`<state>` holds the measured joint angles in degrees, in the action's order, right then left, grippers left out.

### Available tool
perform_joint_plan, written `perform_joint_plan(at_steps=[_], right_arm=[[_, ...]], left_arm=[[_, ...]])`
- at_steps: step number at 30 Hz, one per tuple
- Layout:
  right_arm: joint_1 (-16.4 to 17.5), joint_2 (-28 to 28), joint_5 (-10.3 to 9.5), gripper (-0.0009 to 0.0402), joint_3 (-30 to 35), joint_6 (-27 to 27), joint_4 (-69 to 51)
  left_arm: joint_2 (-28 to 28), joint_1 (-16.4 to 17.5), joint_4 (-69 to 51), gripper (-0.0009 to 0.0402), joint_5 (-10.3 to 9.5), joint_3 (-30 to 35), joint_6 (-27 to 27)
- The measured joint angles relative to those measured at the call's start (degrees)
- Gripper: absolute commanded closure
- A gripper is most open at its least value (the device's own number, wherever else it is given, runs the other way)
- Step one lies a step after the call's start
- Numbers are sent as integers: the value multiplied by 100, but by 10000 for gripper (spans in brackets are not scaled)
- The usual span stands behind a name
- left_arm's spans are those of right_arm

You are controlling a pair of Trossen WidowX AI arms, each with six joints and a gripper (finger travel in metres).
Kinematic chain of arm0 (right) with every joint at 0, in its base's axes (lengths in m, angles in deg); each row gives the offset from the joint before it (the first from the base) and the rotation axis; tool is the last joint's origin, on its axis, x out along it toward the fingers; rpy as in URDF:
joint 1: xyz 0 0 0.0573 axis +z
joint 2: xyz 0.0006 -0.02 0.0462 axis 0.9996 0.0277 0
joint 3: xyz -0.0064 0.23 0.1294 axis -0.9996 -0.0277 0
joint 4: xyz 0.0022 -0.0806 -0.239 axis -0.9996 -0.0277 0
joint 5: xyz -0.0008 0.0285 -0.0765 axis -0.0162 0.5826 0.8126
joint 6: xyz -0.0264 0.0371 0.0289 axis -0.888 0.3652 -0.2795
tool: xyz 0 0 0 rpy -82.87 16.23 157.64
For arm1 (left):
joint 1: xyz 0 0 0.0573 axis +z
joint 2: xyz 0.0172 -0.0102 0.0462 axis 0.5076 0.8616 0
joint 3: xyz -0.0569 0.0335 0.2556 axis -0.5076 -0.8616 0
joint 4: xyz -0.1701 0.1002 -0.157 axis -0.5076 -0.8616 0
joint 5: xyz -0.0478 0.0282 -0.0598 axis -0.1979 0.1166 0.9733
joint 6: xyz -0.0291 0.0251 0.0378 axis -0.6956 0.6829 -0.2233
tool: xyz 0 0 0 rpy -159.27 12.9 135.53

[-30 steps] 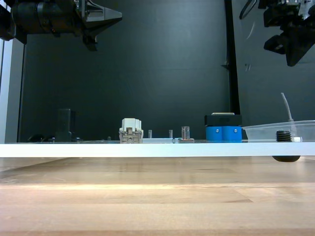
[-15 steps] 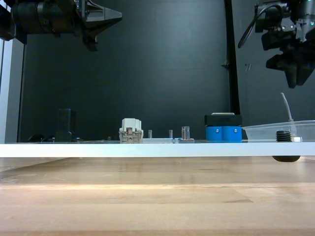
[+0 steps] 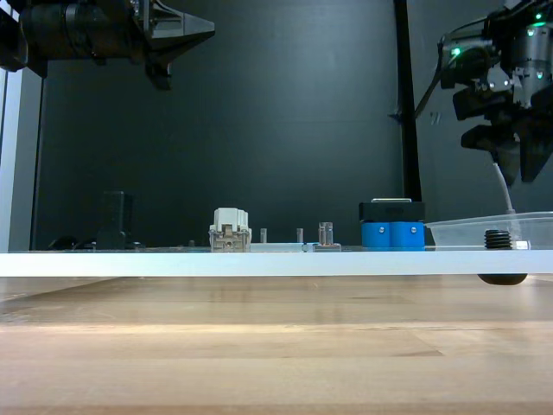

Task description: Pick the RJ45 connector and install on taskboard

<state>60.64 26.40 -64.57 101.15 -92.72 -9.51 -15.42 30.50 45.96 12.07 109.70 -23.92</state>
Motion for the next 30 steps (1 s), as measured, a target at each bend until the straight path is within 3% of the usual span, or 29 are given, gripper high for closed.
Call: perform_joint_plan(at_steps=[4, 7, 9, 23, 30], right_arm=[[11, 0, -22, 228, -188, -22, 162], [33, 0, -262, 228, -275, -153, 234], [44, 0, -284, 228, -308, -192, 280], [76, 396, -243, 228, -339, -175, 660], [188, 402, -240, 228, -660, -155, 931]], left_arm=[[0, 0, 0, 393, 0, -2, 0], [0, 0, 2, 393, 0, 0, 0], [0, 0, 0, 393, 0, -2, 0], [0, 0, 2, 393, 0, 0, 0], [0, 0, 0, 393, 0, 0, 0]])
